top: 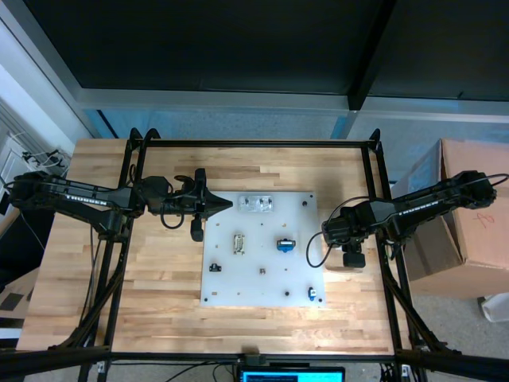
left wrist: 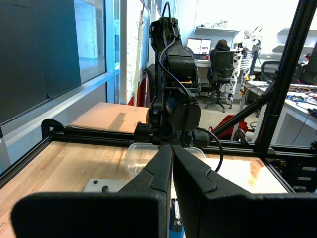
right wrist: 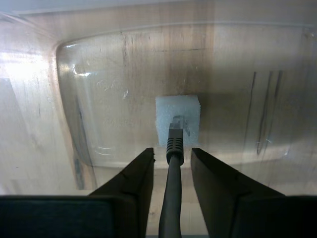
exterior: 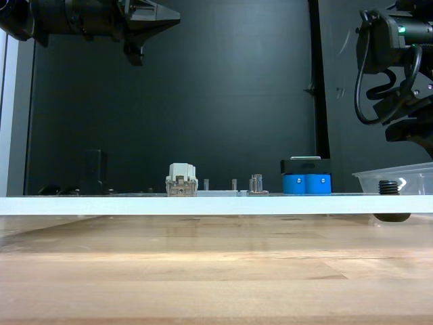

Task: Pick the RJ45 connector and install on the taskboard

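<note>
Both arms are showing matt black. The left arm point(top: 79, 199) is carrying white TROSSEN lettering point(top: 82, 194); the right arm point(top: 421, 199) is showing a green light point(exterior: 404, 29). Black cables point(top: 312, 253) are looping at each wrist. The left gripper point(top: 229, 204), at the board's point(top: 238, 280) left edge, is tapering to a closed wedge; the right gripper point(right wrist: 172, 150), over the tray point(right wrist: 89, 74), is showing parted fingers point(right wrist: 133, 178).

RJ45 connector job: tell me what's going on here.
The right gripper is down over a clear tray beside the task board. Its fingers are open on either side of the RJ45 connector, which lies free in the tray against a foam block, not yet gripped. The left gripper hovers shut, high near the board's far left corner, holding nothing.
</note>
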